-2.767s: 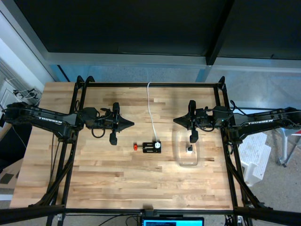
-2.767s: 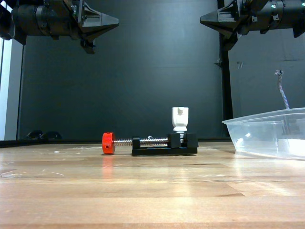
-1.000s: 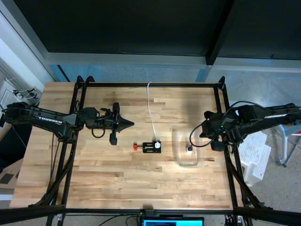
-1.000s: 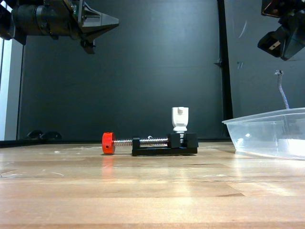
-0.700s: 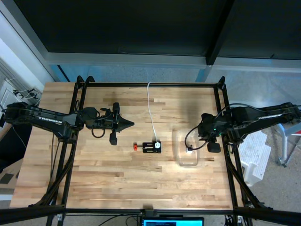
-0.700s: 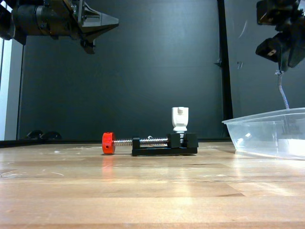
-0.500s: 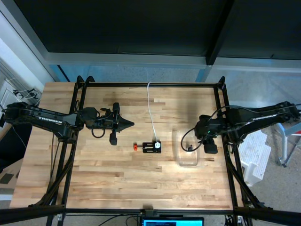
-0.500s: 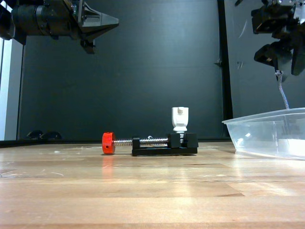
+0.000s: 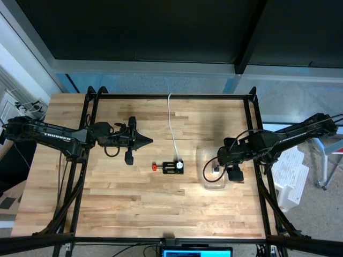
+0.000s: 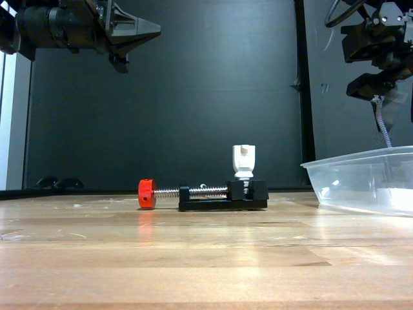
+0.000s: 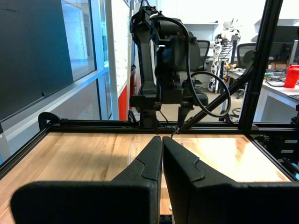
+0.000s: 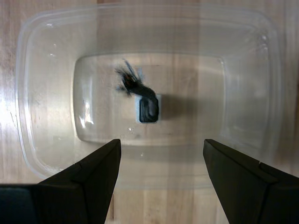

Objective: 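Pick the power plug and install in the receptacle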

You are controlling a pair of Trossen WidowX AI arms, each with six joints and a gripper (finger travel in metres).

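While power plug (image 12: 148, 108) lies inside clear tray (image 12: 28, 93), right gripper (image 12: 161, 144) hangs directly above, jaws spread wide across plug's short axis. Right arm nearer. Left gripper (image 11: 162, 140), jaws closed, over desk's (image 9: 134, 203) left.

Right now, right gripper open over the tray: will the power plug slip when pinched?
Probably light: the power plug is tiny beside the open right gripper above it. It may skid on the smooth floor of the clear tray. Blocky, so unlikely to roll. Left gripper hangs shut over the table, left side.
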